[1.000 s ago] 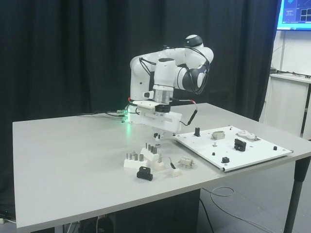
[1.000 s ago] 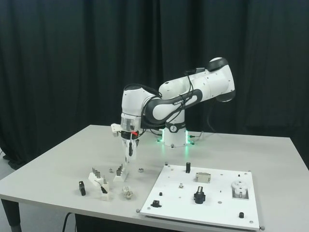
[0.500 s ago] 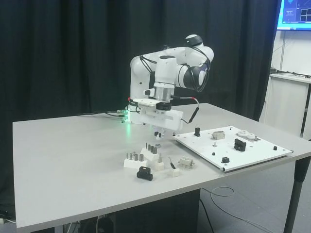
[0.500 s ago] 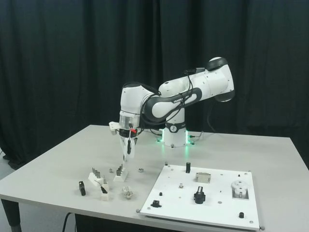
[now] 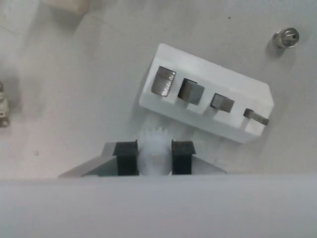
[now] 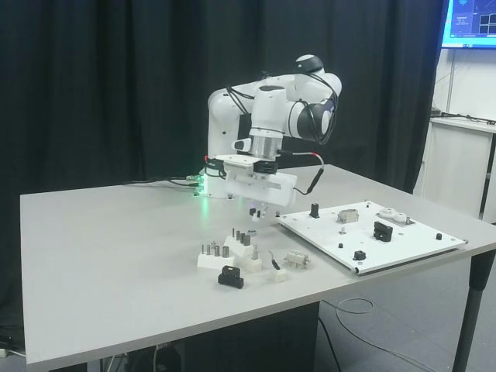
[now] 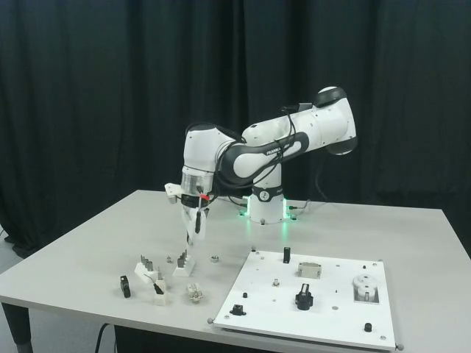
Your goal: Insert small gear.
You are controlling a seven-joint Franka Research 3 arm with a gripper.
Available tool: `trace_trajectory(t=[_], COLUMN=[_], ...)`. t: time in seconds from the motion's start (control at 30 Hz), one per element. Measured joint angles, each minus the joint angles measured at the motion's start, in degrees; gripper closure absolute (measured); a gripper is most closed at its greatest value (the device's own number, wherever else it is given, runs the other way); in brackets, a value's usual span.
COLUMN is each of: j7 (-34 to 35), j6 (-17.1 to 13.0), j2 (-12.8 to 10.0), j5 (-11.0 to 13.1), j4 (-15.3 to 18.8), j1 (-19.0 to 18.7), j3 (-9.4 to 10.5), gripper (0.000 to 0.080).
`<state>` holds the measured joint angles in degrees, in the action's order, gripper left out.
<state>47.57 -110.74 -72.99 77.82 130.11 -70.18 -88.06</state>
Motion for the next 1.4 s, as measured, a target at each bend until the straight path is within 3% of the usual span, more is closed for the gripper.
trace_trajectory(t=[0.37,0.8,1.4], j7=[-0.8,-1.2,9.5], j6=[2.4,6.6,12.5], j2=[0.7,0.8,0.9], j5=[-0.1,-0.1,-3.8], j4=[-3.1,-10.3,-21.8], j1=[-0.6,-4.2,-10.1], j3=[-0.68,-2.49,-2.07], gripper=[0.0664,0.0664,0.0664])
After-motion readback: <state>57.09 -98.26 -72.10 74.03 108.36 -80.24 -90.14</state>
